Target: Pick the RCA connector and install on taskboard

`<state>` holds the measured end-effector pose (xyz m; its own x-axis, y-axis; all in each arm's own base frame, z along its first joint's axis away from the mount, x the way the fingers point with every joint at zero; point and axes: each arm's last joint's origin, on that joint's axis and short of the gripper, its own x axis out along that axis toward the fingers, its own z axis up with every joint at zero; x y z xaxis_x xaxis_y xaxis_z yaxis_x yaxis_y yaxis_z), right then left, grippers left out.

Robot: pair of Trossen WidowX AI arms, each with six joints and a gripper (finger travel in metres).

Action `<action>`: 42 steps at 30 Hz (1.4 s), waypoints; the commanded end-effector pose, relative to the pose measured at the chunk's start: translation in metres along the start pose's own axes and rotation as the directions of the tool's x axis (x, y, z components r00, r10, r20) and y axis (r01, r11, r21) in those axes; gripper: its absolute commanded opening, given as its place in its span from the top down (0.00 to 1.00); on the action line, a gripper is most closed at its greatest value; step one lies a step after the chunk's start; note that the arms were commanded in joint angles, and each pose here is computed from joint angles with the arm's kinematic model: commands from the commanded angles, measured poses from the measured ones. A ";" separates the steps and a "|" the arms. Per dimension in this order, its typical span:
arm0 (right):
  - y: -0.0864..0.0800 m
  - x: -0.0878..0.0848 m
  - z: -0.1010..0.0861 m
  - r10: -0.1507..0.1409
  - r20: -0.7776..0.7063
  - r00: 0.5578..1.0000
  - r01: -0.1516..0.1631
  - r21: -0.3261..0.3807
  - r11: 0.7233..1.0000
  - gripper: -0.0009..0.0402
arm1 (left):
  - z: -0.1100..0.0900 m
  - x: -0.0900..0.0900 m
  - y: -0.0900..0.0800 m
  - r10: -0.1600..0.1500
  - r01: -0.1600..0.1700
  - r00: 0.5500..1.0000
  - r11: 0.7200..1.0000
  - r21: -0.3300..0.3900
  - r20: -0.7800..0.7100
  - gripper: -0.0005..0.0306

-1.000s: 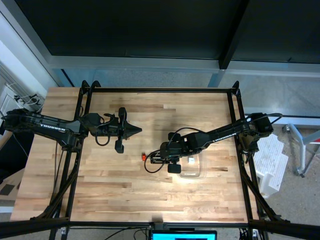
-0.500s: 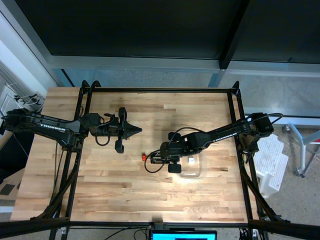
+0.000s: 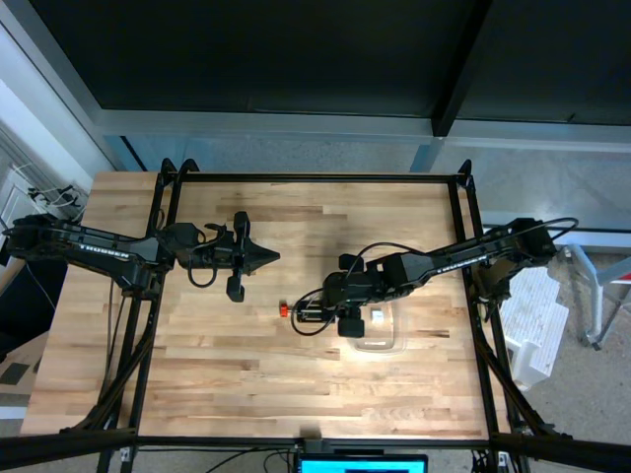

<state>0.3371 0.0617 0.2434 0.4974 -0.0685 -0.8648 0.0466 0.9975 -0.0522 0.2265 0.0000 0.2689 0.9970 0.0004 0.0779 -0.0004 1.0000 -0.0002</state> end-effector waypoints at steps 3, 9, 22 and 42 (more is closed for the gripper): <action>0.000 -0.010 -0.002 0.004 -0.001 1.000 -0.004 -0.005 1.000 0.56 | 0.000 0.000 0.000 0.000 0.000 1.000 1.000 0.000 0.000 0.98; 0.000 -0.013 -0.002 0.007 0.006 1.000 -0.006 -0.010 1.000 0.56 | 0.000 0.000 0.000 0.000 0.000 1.000 1.000 0.000 0.000 0.98; -0.028 -0.063 -0.023 0.036 0.229 0.973 -0.032 -0.021 0.999 0.66 | 0.000 0.000 0.000 0.000 0.000 1.000 1.000 0.000 0.000 0.98; -0.074 -0.112 -0.045 0.044 0.708 0.705 -0.052 -0.010 0.999 0.97 | 0.000 0.000 0.000 0.000 0.000 1.000 1.000 0.000 0.000 0.98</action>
<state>0.2404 -0.0040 0.3219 0.9573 -0.0149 -0.2886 0.0116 0.9998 -0.0133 0.2265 0.0000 0.2690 0.9969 0.0008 0.0787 -0.0007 1.0000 -0.0003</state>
